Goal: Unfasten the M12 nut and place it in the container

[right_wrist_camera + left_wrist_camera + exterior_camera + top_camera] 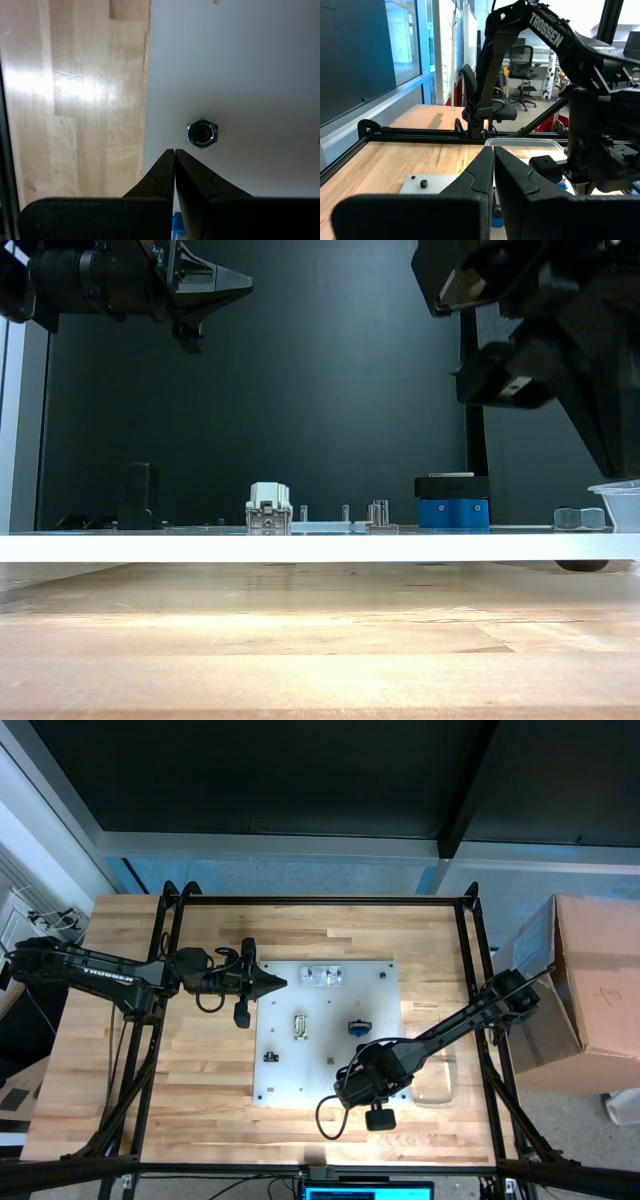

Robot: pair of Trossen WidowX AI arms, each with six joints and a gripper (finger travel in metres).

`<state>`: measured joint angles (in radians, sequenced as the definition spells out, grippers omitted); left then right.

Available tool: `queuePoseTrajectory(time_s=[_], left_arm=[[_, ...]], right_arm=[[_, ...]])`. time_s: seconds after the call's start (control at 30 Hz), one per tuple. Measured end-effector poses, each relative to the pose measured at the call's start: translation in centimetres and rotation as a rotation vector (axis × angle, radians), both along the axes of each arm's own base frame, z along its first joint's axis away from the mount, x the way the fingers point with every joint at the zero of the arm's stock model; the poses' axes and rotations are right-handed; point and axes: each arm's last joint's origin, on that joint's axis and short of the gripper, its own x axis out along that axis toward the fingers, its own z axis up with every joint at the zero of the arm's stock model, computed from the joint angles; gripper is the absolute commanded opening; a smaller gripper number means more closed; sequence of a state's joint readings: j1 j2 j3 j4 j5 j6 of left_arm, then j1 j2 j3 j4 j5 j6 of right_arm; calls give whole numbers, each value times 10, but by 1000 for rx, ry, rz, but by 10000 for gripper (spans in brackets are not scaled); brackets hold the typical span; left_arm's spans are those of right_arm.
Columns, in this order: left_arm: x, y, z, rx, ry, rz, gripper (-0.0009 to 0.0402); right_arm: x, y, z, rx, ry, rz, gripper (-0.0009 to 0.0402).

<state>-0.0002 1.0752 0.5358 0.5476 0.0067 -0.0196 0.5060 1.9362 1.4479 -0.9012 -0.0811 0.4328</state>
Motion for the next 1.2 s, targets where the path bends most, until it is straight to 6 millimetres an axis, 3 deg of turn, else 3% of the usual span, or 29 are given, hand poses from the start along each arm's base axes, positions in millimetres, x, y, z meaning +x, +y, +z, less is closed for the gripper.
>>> queuePoseTrajectory(time_s=[0.53,0.73,0.8,0.93,1.2], left_arm=[[0,0,0,0,0,0,0],[0,0,0,0,0,0,0],[0,0,0,0,0,0,0],[0,0,0,0,0,0,0],[0,0,0,0,0,0,0]], right_arm=[[-3,-3,-13,-16,-4,-4,0],[-6,-14,-8,-288,-109,-166,0],[-7,-17,-2,-304,-132,-190,0],[-10,-16,0,-276,-106,-178,0],[-13,-10,6,-39,10,-142,0]])
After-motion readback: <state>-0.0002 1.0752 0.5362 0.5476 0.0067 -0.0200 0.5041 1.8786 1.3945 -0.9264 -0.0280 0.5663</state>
